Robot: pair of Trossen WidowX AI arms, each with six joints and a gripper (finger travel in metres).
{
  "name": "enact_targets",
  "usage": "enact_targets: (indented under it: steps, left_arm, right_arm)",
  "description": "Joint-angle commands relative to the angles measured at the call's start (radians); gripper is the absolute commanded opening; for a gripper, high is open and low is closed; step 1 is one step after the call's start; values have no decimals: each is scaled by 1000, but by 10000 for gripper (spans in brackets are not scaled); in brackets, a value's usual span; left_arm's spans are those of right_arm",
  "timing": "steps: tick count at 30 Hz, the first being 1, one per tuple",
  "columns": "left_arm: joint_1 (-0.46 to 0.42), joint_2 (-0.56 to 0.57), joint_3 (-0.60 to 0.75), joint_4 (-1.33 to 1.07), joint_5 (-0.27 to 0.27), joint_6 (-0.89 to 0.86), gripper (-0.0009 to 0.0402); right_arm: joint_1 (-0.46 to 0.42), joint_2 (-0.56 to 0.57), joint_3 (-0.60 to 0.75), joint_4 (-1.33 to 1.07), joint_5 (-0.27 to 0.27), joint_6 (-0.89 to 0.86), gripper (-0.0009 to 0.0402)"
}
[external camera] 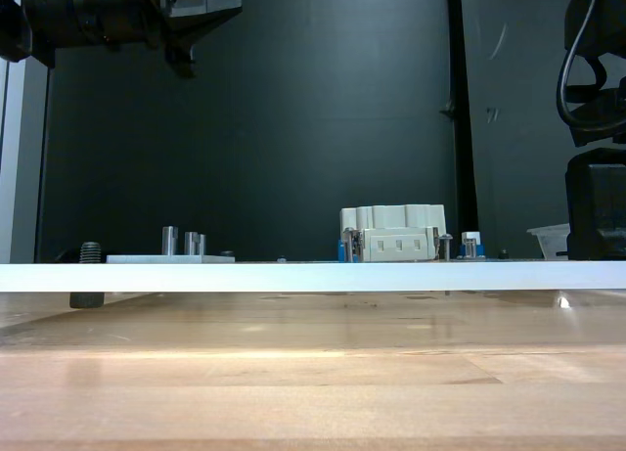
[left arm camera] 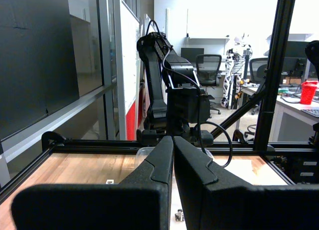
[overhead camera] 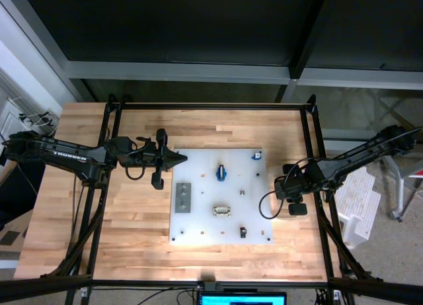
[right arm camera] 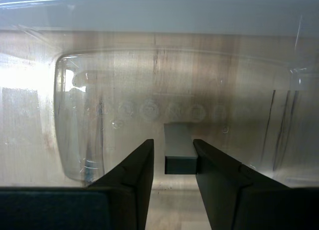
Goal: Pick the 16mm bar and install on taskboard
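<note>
Your right claw (right arm camera: 172,141), released, straddles the grey rectangular 16mm bar (right arm camera: 178,140), which lies free in a clear plastic tray (right arm camera: 75,140). Your left claw (left arm camera: 173,140), clenched and empty, hangs above the white plastic board (overhead camera: 198,233) on the pale wooden desk (overhead camera: 132,239); a black office chair (left arm camera: 208,65) stands beyond it.

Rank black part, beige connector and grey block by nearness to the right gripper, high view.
1. Black part, near right of board.
2. Beige connector, mid-board.
3. Grey block, left side.
Right gripper is off the board's right edge, jaws open astride the free-lying bar; left gripper, shut, hangs over its left edge.
</note>
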Motion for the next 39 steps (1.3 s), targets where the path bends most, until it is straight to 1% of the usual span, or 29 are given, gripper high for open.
enact_targets:
  steps: [1, 12, 15, 20, 32, 35, 39]
  left_arm:
    - [0, 0, 0, 0, 0, 0, 0]
    - [0, 0, 0, 0, 0, 0, 0]
    - [0, 0, 0, 0, 0, 0, 0]
    - [0, 0, 0, 0, 0, 0, 0]
    - [0, 0, 0, 0, 0, 0, 0]
    - [0, 0, 0, 0, 0, 0, 0]
    - [0, 0, 0, 0, 0, 0, 0]
  right_arm:
    - [0, 0, 0, 0, 0, 0, 77]
    - [1, 0, 0, 0, 0, -1, -3]
    - [2, 0, 9, -3, 0, -3, 5]
    - [2, 0, 44, -40, 0, -11, 7]
    - [7, 0, 215, -201, 0, -22, 7]
    - [9, 5, 246, -224, 1, -49, 7]
    - [21, 26, 280, -251, 0, 16, 7]
